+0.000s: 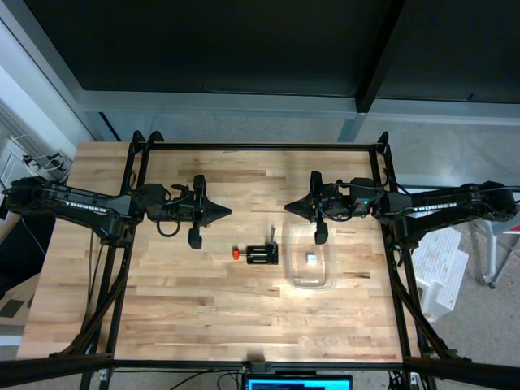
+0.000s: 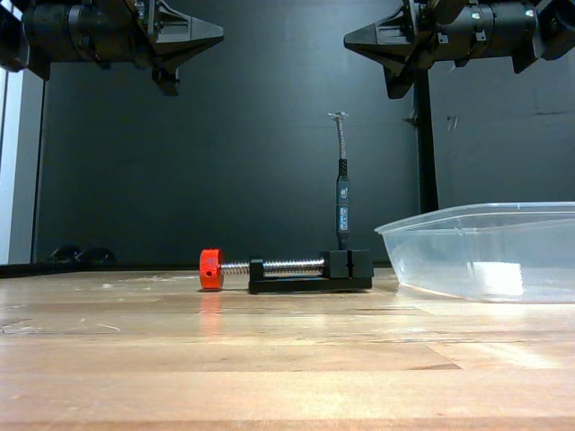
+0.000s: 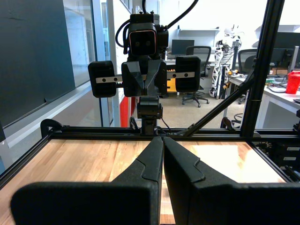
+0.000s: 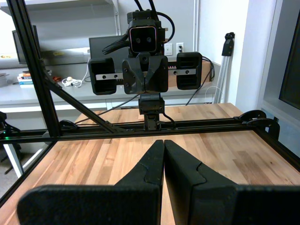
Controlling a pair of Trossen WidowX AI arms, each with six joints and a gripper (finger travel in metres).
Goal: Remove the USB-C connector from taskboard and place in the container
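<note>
Nothing done yet: the USB-C connector (image 2: 342, 202) stands in the taskboard (image 1: 262, 254), the container (image 1: 312, 287) beside it, all below my raised left claw (image 1: 228, 213) and right claw (image 1: 288, 209), both pinched together, empty.

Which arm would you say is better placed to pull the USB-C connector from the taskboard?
Probably right. The right claw hovers shut nearer the USB-C connector on the taskboard, beside the container; the left claw hangs shut farther off.

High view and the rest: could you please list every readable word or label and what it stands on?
"TROSSEN": on the left arm; its left end effector, shut, hangs over the table.
"TROSSEN": on the right arm; its right end effector, shut, hangs over the table.
Small marks on the USB-C connector, upright in the taskboard: too small to read.
</note>
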